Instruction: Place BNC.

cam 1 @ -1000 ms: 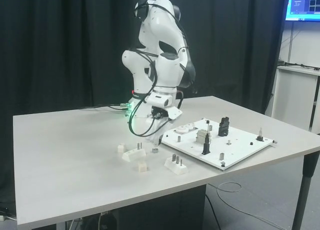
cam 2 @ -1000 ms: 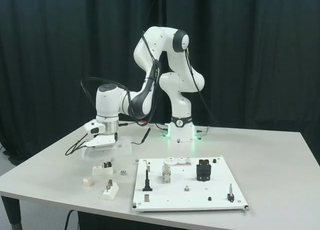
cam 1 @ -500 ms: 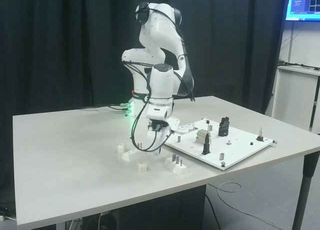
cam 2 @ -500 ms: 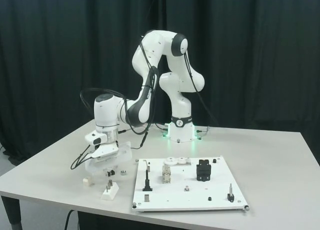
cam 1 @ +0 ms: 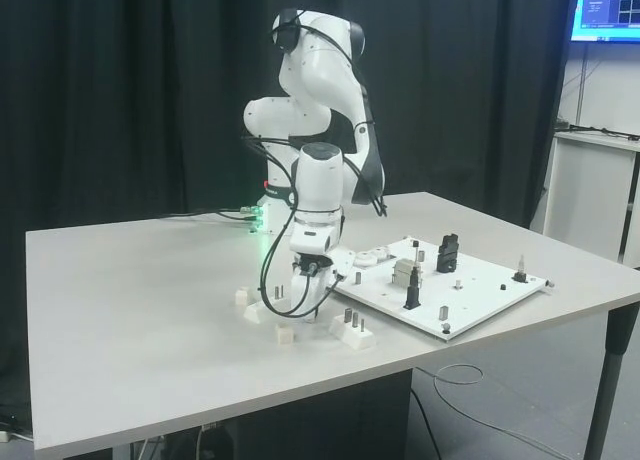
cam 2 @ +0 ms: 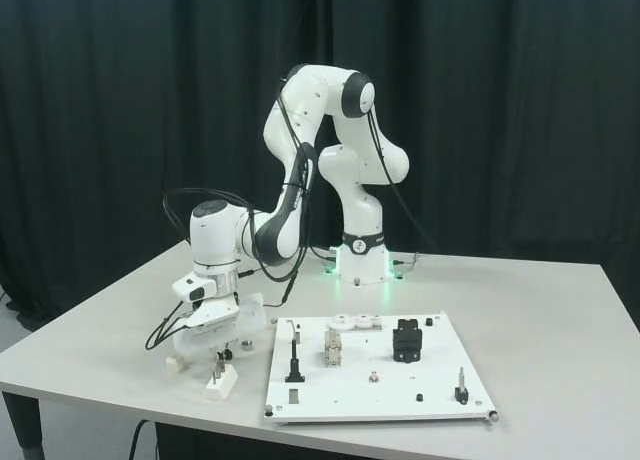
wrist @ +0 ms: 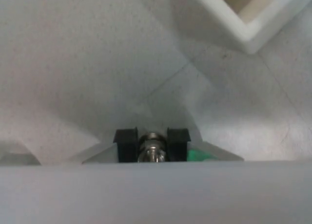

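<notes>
The grey table point(cam 1: 130, 310) carries everything, and my white arm point(cam 2: 300, 130) rises from its base at the far side, folds over and reaches down toward the table's left part in the second room view. To the right of where I work lies the white assembly board point(cam 2: 375, 375), with a black block point(cam 2: 406, 340), a small grey fixture point(cam 2: 333, 348) and several short pegs standing on it. Left of the board sit a few small white holders; one with two upright pins point(cam 1: 351, 327) is near the table's front edge, and a small white cube point(cam 1: 285, 333) lies just beside it.

My gripper point(cam 1: 303, 298) hangs low over these holders, close to the table. In the wrist view my two black fingers point(wrist: 125, 145) are drawn narrow, pressed against either side of the BNC connector point(wrist: 152, 151), a small metal cylinder held between them. Farther out in that view the corner of a white hollow holder point(wrist: 246, 14) rests on the table, well apart from the connector.
</notes>
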Robot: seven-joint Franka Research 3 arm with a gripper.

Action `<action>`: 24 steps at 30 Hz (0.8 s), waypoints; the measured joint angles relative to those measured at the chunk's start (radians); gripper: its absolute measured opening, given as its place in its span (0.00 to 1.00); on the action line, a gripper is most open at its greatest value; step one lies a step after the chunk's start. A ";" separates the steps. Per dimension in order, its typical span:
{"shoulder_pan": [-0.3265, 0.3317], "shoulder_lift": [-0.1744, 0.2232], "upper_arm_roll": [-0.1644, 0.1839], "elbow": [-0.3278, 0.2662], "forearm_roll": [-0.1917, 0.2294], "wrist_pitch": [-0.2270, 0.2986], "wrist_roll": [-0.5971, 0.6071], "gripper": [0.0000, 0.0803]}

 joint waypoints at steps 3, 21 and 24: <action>0.000 0.000 -0.001 -0.002 0.001 0.000 0.000 0.16; 0.007 -0.074 -0.014 -0.003 0.014 -0.056 0.090 0.95; 0.009 -0.089 -0.022 -0.003 0.013 -0.073 0.104 0.99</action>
